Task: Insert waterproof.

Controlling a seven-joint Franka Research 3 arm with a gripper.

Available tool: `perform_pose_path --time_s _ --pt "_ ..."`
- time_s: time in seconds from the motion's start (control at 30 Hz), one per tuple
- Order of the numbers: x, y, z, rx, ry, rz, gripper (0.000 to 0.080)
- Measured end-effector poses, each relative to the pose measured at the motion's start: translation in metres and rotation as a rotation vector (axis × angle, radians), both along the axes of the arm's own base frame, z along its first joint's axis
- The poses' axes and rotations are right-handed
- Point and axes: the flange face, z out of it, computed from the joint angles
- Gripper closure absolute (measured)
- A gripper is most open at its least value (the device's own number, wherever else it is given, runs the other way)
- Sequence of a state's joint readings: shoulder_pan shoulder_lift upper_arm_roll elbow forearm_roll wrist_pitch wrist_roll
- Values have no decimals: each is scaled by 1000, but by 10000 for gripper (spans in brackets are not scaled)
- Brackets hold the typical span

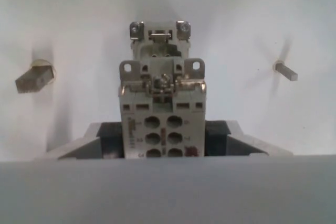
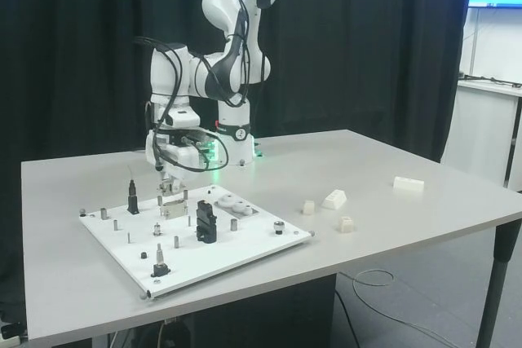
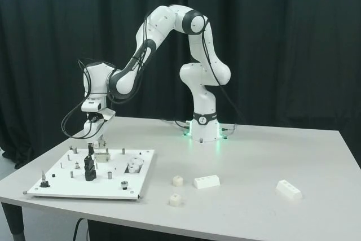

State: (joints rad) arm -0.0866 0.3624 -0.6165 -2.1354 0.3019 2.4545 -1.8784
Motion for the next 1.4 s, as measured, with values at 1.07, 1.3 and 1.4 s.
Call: perform_pose_path --time_s 1.07,1.3,1.4 --pt "3 4 -20 -2 42 13 491" --pt "3 4 -22 -3 46 13 491" --pt "3 4 -22 -4 45 13 491"
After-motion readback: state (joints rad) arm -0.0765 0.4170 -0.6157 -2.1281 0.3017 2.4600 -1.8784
